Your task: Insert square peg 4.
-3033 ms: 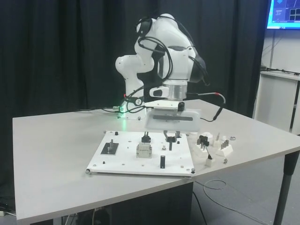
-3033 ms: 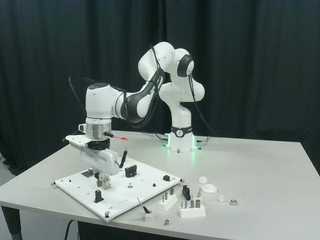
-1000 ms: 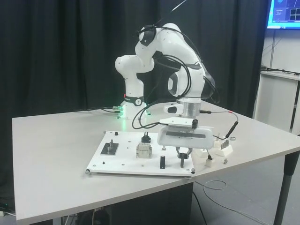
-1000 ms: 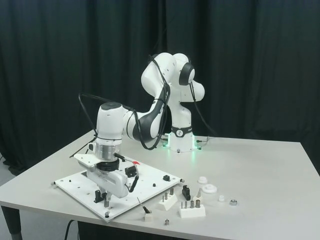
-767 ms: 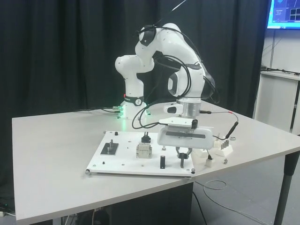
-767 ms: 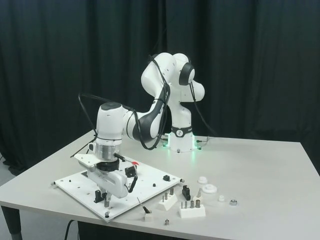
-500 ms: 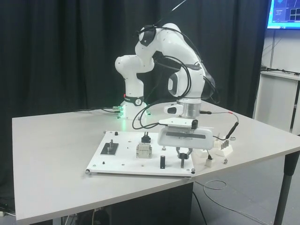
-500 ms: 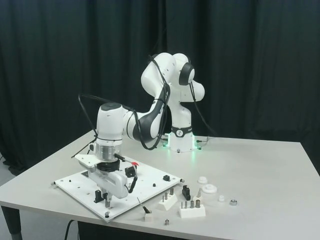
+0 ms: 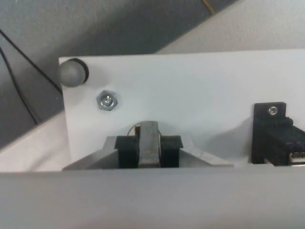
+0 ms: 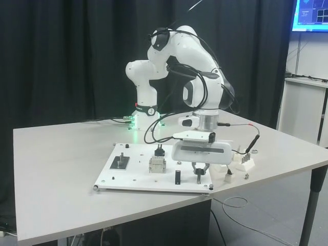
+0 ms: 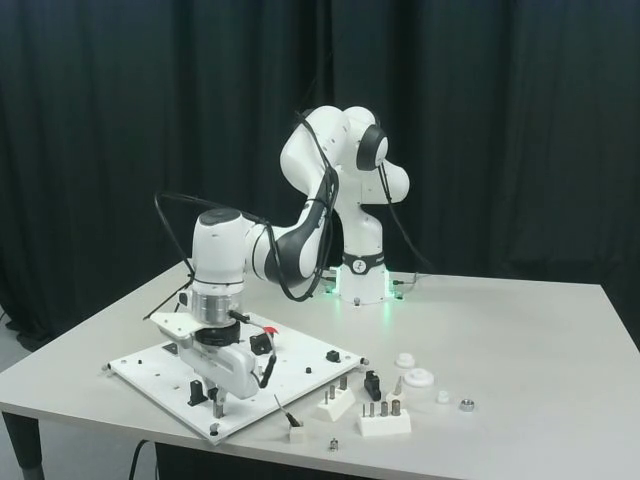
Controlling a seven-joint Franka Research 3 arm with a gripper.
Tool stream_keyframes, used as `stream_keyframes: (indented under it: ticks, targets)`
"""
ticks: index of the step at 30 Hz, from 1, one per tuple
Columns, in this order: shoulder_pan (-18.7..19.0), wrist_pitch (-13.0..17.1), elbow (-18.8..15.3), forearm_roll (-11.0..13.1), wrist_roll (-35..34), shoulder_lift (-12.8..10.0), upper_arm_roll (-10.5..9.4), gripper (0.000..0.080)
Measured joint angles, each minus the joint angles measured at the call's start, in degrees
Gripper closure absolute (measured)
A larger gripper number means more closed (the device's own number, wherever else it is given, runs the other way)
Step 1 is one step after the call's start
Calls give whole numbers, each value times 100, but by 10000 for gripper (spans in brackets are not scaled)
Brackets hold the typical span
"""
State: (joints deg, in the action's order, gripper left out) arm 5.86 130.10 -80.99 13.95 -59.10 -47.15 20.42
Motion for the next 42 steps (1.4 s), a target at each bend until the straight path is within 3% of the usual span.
stream_keyframes:
  ticks: [16, 42]
  targets:
    - [-7, -16, 2, 0, 333, -4, -48, 706]
    - [-39, -68, 6, 64, 164, -2, -55, 706]
